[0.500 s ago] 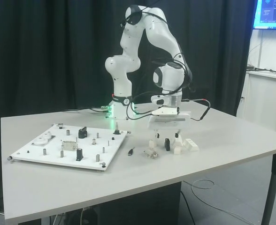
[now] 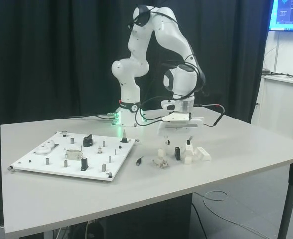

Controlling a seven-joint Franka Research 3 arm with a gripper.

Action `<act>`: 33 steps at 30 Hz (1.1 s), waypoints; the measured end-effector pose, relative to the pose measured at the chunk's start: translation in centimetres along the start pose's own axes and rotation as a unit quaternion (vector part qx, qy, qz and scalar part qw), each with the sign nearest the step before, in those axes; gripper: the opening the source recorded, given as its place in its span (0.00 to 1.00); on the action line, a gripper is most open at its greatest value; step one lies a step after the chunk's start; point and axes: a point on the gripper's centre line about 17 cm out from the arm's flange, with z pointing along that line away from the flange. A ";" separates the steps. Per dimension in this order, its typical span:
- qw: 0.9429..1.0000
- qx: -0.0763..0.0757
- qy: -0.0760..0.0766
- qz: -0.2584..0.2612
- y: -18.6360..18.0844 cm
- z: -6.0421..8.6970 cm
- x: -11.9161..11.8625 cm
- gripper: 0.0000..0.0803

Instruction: Remove BNC.

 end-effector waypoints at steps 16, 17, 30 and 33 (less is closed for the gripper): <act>1.000 0.002 0.003 0.004 0.3 -0.5 0.6 1.00; 1.000 0.002 0.003 0.005 0.4 -0.5 0.7 1.00; 1.000 0.008 0.017 0.023 2.0 -1.9 2.2 1.00; 0.999 0.010 0.022 0.031 2.8 -2.5 2.7 1.00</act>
